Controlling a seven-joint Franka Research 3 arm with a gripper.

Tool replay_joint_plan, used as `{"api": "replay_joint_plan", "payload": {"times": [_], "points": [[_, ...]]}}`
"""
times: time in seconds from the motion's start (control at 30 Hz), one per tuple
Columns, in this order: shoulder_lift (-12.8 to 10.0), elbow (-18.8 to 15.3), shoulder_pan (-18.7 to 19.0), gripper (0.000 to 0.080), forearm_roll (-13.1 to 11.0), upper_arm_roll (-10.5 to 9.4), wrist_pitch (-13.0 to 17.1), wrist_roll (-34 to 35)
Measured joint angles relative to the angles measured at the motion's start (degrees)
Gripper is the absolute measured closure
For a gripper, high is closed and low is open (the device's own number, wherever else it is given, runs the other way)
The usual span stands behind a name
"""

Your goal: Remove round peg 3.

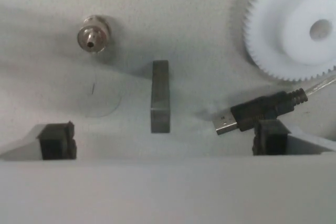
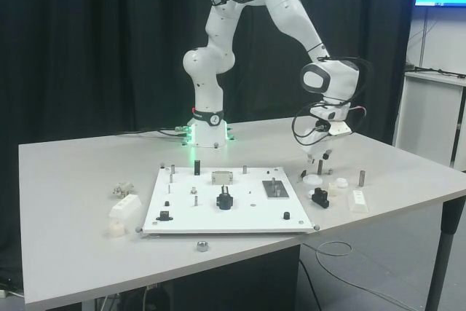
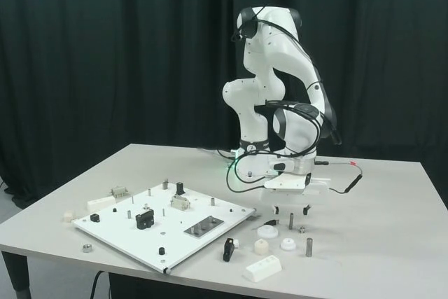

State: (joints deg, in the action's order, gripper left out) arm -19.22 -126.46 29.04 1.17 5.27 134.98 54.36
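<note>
A short grey round peg (image 1: 160, 96) stands upright on the grey table to the right of the white board (image 2: 226, 202). In the wrist view it lies in the gap between my two black fingertips (image 1: 56, 141), touching neither. My gripper (image 1: 163, 140) is open and hangs just above the peg (image 3: 291, 220), as the second room view shows. From the first room view the gripper (image 2: 321, 155) is low over the same peg (image 2: 319, 168), beyond the board's right edge.
Around the peg lie a white gear (image 1: 299, 24), a black USB plug (image 1: 252, 113) on a cable and a small metal connector (image 1: 93, 33). Another grey peg (image 3: 309, 246), a white block (image 3: 262, 268) and a black part (image 3: 228, 248) lie nearer the table's front.
</note>
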Motion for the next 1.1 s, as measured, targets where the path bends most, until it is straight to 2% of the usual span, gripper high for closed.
{"api": "replay_joint_plan", "payload": {"times": [0.1,0.13,0.2,0.4,0.57,1.1], "points": [[0.01,0.51,-0.01,0.0167,0.0,0.0,-1.13,0.0],[0.02,0.72,-0.01,0.0044,0.0,0.0,-1.66,0.0],[0.07,1.1,-0.01,0.0013,-0.02,0.0,-2.53,0.0],[0.36,2.18,-0.01,0.0013,-0.11,-0.02,-4.9,0.0],[0.52,2.73,-0.01,0.0003,-0.3,-0.06,-5.75,0.08],[1.15,2.89,-0.01,0.0003,-0.57,-0.08,-6.0,0.77]]}}
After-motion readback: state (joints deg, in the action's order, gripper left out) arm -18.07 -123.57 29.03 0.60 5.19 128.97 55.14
